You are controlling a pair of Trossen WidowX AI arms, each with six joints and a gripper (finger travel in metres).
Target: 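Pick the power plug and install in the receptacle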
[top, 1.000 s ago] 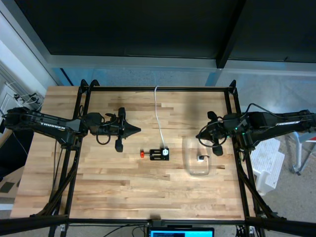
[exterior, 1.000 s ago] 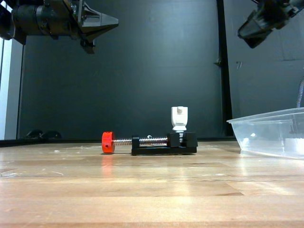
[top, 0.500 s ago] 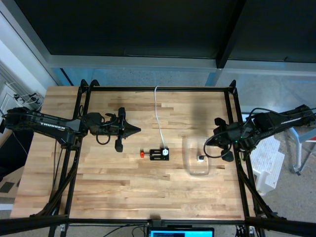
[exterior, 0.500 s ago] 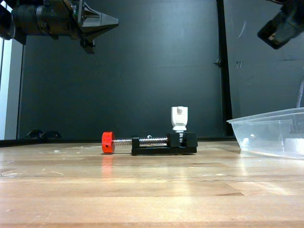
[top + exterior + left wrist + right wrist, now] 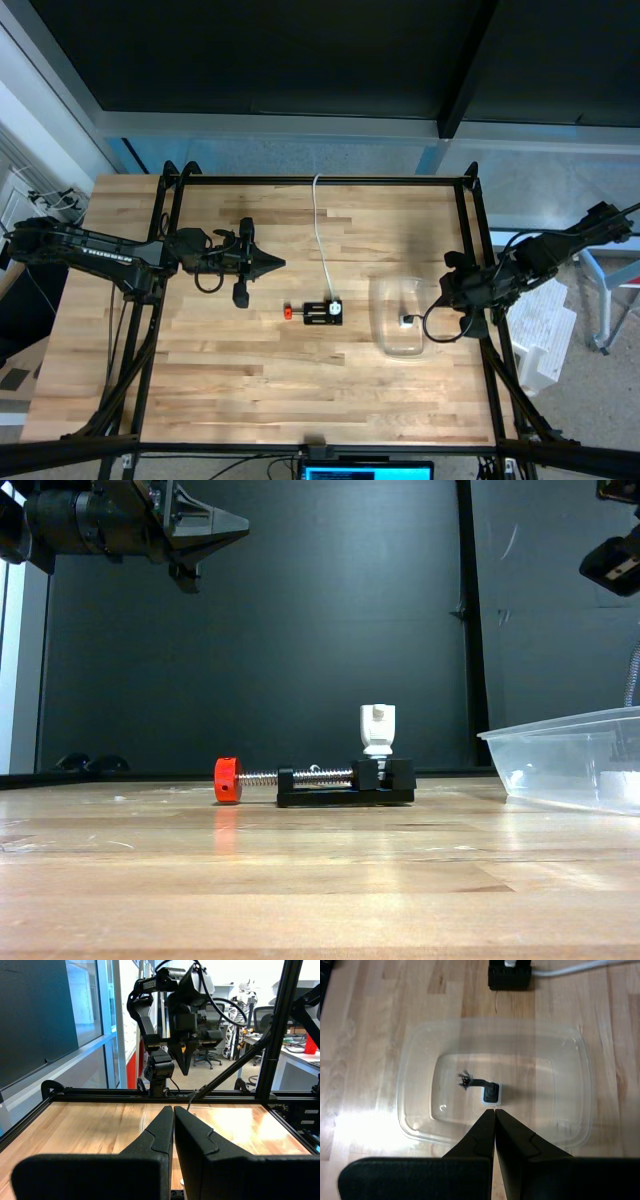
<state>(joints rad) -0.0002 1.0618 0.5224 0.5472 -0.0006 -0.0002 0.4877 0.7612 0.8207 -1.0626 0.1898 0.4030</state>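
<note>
Right gripper (image 5: 494, 1111), fingers pressed together, tips above a clear plastic tray (image 5: 415, 1110) on the wooden table (image 5: 365, 1020). In the tray lies the black power plug (image 5: 491, 1091), seated on a small white square piece (image 5: 484, 1098) and trailing a short frayed lead (image 5: 472, 1081). Beyond the tray are a black vise (image 5: 509, 977) and a white cord (image 5: 570, 967).

The wooden bench (image 5: 250, 350) carries a black vise (image 5: 320, 313), a white cord (image 5: 320, 235), and, apart, a clear tray (image 5: 398, 346).
</note>
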